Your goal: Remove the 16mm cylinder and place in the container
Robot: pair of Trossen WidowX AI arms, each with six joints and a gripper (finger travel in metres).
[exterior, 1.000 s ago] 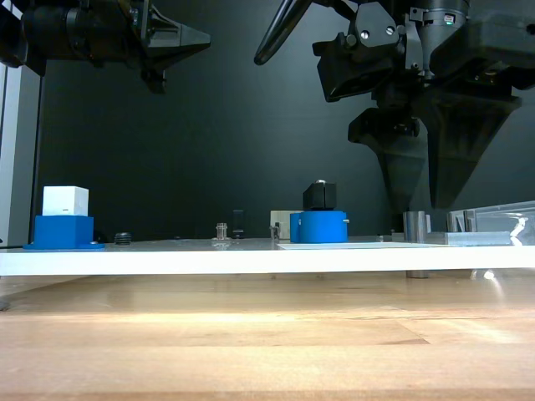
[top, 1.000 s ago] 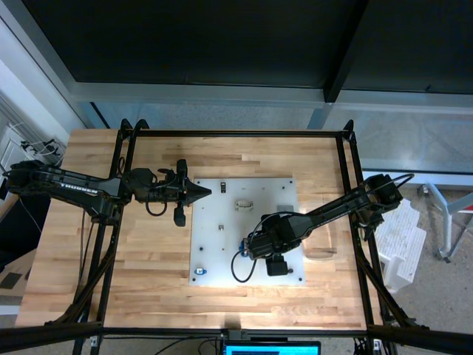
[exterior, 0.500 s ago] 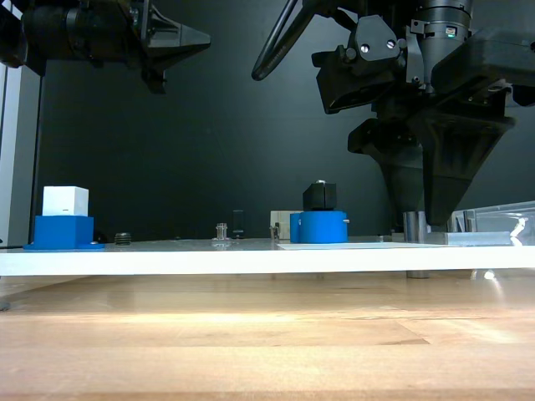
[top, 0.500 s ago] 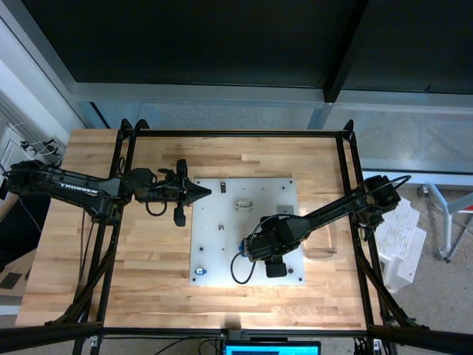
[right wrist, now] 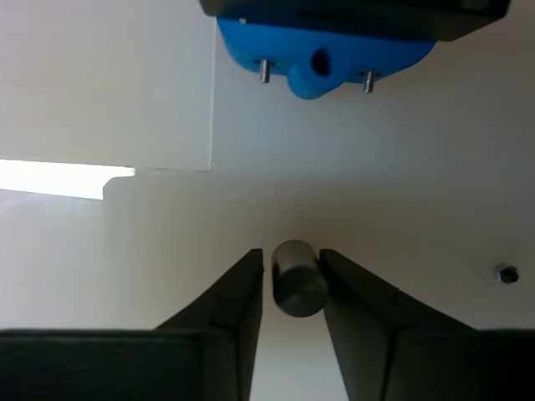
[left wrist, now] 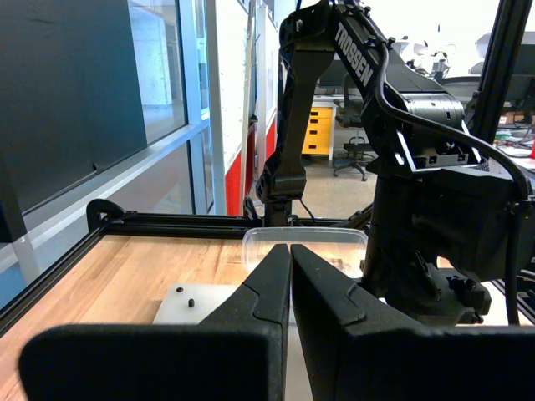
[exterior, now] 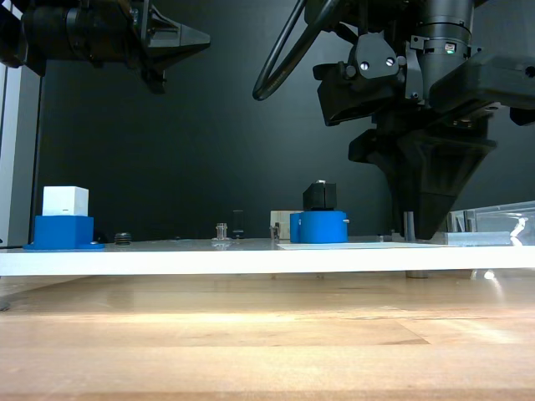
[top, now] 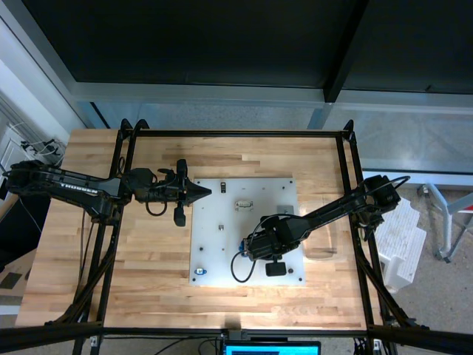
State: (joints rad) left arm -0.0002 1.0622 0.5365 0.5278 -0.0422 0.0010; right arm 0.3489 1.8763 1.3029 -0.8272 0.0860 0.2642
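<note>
The 16mm cylinder (right wrist: 297, 280) stands between the right tool's (right wrist: 291, 256) parted fingers (right wrist: 238, 292); the left tool (left wrist: 290, 249), pinched together, hovers well apart.

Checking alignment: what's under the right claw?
The small metal cylinder stands on the white board between the open fingers of the right claw. From above, the arm hides it. The left claw hangs shut over the board's left edge.

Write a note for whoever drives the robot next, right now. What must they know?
Left gripper: shut, parked high above the table's left side.
Right gripper: open, down at the white board, one finger on each side of the 16mm cylinder.
Cylinder: upright on the board, not yet lifted.
Container: on the table, right of the board.
Done: the approach.
Left: close, lift, carry to the container, release.
</note>
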